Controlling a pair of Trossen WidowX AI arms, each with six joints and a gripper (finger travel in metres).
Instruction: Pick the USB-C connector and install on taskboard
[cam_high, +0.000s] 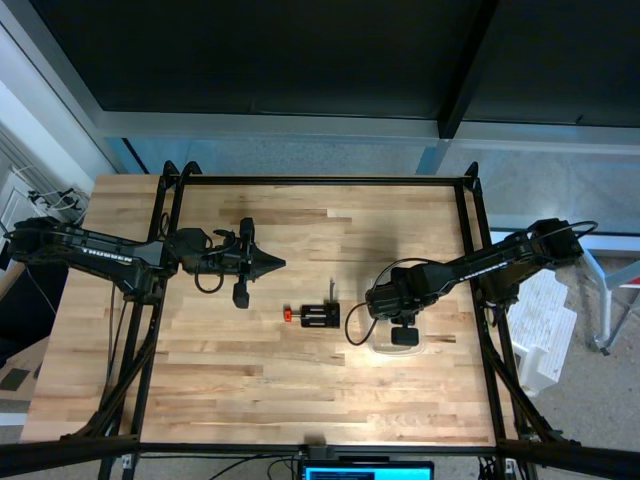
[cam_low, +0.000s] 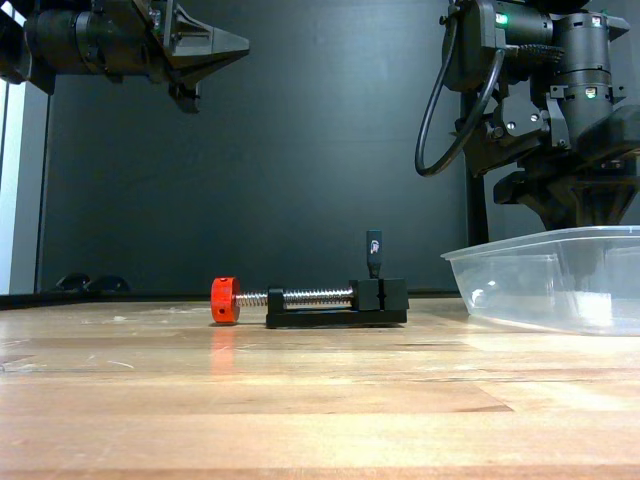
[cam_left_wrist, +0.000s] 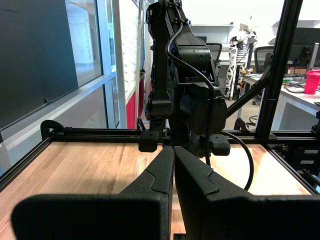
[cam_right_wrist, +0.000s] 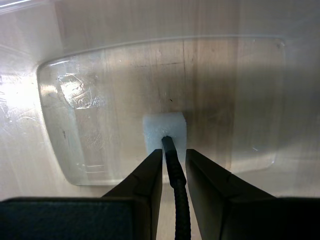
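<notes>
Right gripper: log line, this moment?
left gripper aloft table-left, shut | right gripper in clear tray, jaws open astride black stem at white block | taskboard untouched

The bench (cam_high: 250, 380) is seen as pale, softly sheened wood, the tray (cam_low: 520, 280) near its right edge as clear glossy plastic, the mid-bench taskboard (cam_high: 320, 317) as matt black with a bright metal screw (cam_low: 310, 297), and the left gripper (cam_high: 281, 264), above the left side, and the right gripper (cam_right_wrist: 173, 151), at the tray, as matt black plastic.
</notes>
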